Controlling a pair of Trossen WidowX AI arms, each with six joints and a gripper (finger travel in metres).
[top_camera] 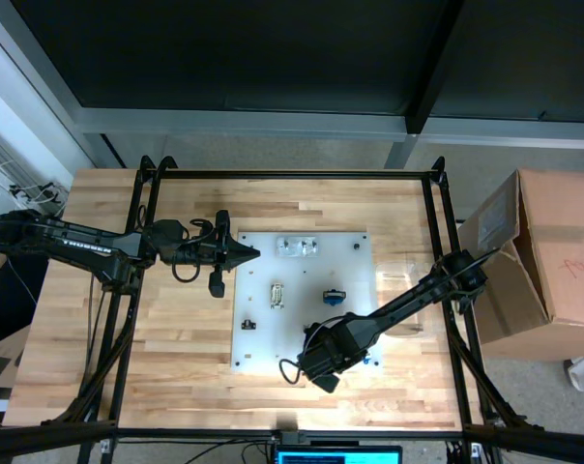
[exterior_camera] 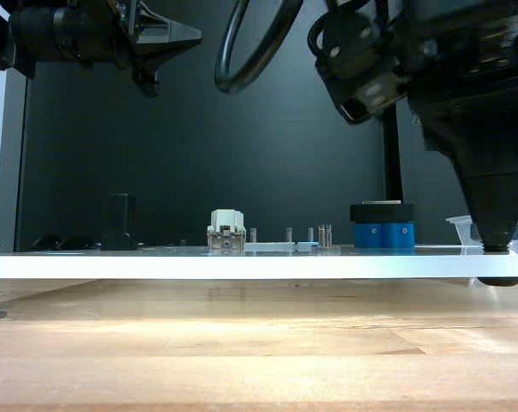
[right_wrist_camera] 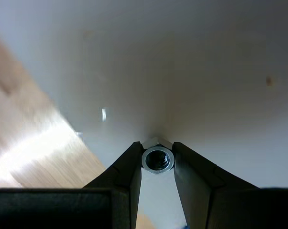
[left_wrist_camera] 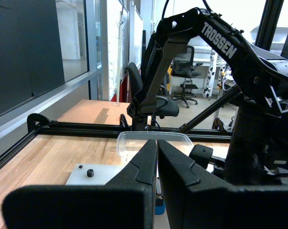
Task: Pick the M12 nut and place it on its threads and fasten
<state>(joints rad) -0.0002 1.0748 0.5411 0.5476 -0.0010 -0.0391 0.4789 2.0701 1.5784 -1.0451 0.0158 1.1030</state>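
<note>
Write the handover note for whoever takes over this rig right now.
Left gripper: shut, empty, raised over the white board's left edge, toward the far side.
Right gripper: shut on the M12 nut, tip down at the board's near edge.
Done: nut picked up.
Unclear: the gripper hides the stud, so I cannot tell whether the nut is on it.
Left: seat if needed, fasten, release.
</note>
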